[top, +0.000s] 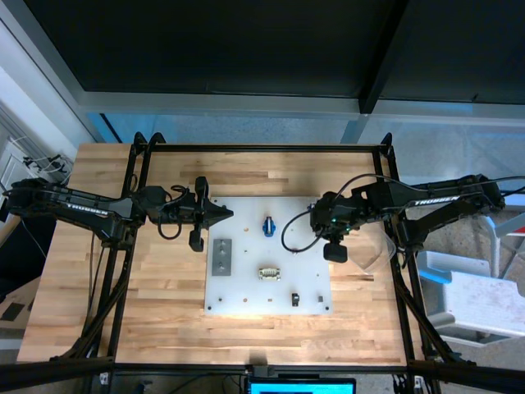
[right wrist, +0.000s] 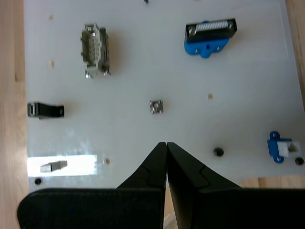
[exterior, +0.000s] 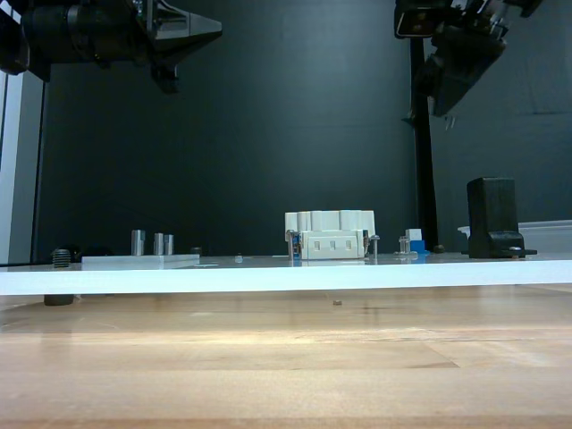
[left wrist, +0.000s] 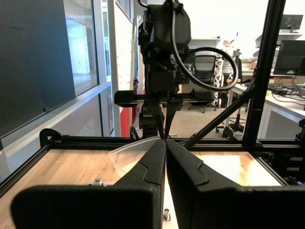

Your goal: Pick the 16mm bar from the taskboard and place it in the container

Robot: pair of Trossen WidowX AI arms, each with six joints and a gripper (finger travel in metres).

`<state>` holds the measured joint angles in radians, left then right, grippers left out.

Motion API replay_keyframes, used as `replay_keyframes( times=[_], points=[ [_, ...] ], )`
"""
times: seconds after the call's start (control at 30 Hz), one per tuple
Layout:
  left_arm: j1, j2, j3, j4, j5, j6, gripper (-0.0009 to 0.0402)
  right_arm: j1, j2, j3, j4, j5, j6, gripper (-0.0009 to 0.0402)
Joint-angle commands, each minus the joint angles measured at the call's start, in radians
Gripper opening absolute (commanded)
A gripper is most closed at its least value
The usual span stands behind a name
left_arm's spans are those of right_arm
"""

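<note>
The white taskboard (top: 246, 295) lies mid-table with a grey block (top: 221, 256) on its left part. Short metal bars stand upright in that block (exterior: 138, 242); I cannot tell which is the 16mm bar. The clear container (top: 371, 256) sits just right of the board and also shows as a tub (left wrist: 126, 156) in the left wrist view. My left gripper (top: 225, 213) hovers shut and empty over the board's far-left corner, high above it (exterior: 214, 34). My right gripper (top: 316, 216) hangs shut and empty over the board's right side, pointing down (right wrist: 166, 145).
On the board are a blue knob (top: 269, 226), a beige connector (top: 268, 272) and a black fitting (top: 295, 297). A white-grey bin (top: 467, 295) stands off the table at the right. Black frame rails (top: 262, 148) border the table.
</note>
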<state>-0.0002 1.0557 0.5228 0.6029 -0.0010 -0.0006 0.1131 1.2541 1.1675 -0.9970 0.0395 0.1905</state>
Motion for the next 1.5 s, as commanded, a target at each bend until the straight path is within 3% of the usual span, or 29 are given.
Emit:
replay_keyframes(
  times=[0.03,1.07,1.23,1.5],
  points=[
    [0.0,0.0,0.0,0.0,0.0,0.0,0.0,0.022,0.012,0.0,-0.03,0.025,0.014,0.0],
    [0.0,0.0,0.0,0.0,0.0,0.0,0.0,0.248,0.085,0.0,-0.076,0.023,0.225,0.0],
    [0.0,0.0,0.0,0.0,0.0,0.0,0.0,0.286,0.096,0.0,-0.077,0.047,0.248,0.0],
    [0.0,0.0,0.0,0.0,0.0,0.0,0.0,0.332,0.129,0.0,-0.077,0.047,0.301,0.0]
  ],
)
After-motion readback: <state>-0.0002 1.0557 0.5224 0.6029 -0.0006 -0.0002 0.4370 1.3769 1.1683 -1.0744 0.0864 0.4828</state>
